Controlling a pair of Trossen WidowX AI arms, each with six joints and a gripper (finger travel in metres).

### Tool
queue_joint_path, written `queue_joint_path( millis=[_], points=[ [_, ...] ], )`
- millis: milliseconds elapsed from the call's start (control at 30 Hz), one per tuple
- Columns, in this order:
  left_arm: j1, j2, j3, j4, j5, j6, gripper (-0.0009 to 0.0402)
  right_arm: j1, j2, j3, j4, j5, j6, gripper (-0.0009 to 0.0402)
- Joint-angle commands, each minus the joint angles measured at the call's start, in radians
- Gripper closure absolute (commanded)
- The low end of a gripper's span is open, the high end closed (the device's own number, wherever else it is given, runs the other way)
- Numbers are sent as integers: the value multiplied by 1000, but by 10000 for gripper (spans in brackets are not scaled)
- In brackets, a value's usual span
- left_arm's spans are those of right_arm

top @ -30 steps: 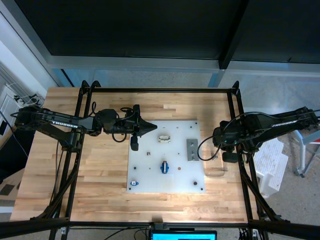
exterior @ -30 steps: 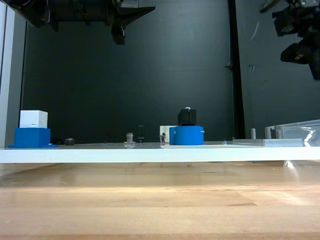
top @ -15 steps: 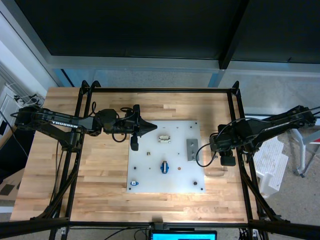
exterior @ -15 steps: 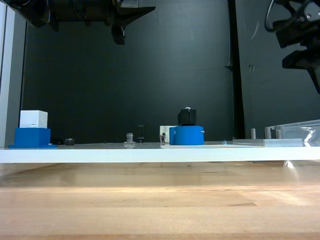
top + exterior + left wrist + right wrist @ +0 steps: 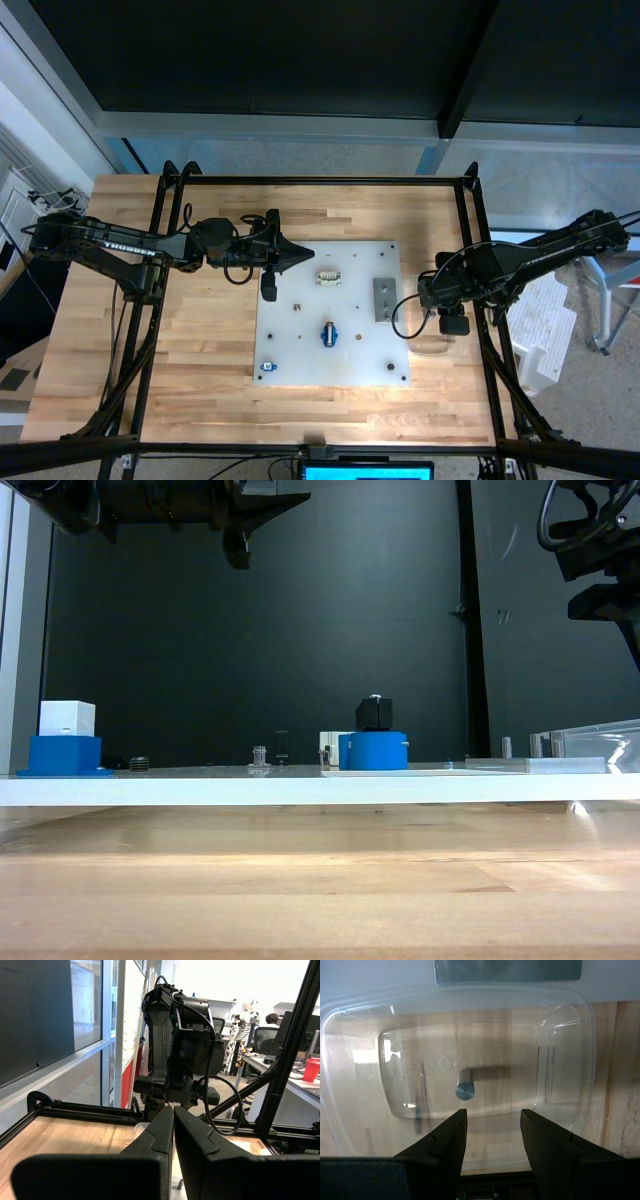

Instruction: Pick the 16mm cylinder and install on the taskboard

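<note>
The pale wooden plank worktop [image 5: 200, 360] carries the flat white square taskboard [image 5: 300, 340] at its middle, and the two black arms reach in over it from either side. The left arm [image 5: 130, 250] stretches level and high, so that the left jaws hang above the board's far left corner; its wrist view shows them pressed together, holding nothing. The right arm [image 5: 520, 255] bends down at the board's right edge, and the right jaws hover, spread wide and empty, over the shallow clear plastic tray [image 5: 590, 1060] that sits on the worktop just beside the board, next to the board's rectangular grey metal block [image 5: 384, 298]. Inside that tray, on its flat floor, is the tiny short grey metal 16mm cylinder [image 5: 465, 1087], alone and apart from the tray's walls. Seen along the right jaws, its round end face is turned up towards them, so it appears to stand on end with its long axis roughly in line with their approach. It lies ahead of the gap between them but not centred in it, closer to one jaw than the other. I judge the right arm to be by far the nearer, the left being well apart across the board, so the pick likely needs a small sideways correction to centre the peg before a straight descent and a close across its round side.
</note>
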Motion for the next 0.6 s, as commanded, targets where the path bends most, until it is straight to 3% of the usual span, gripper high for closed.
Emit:
queue_joint_path(
  millis=[33,600],
  points=[
    [0,0,0,0,0,0,393,3,0,-5,0,-3,6,246],
    [0,0,0,0,0,0,393,16,0,-63,65,-9,11,246]
  ],
)
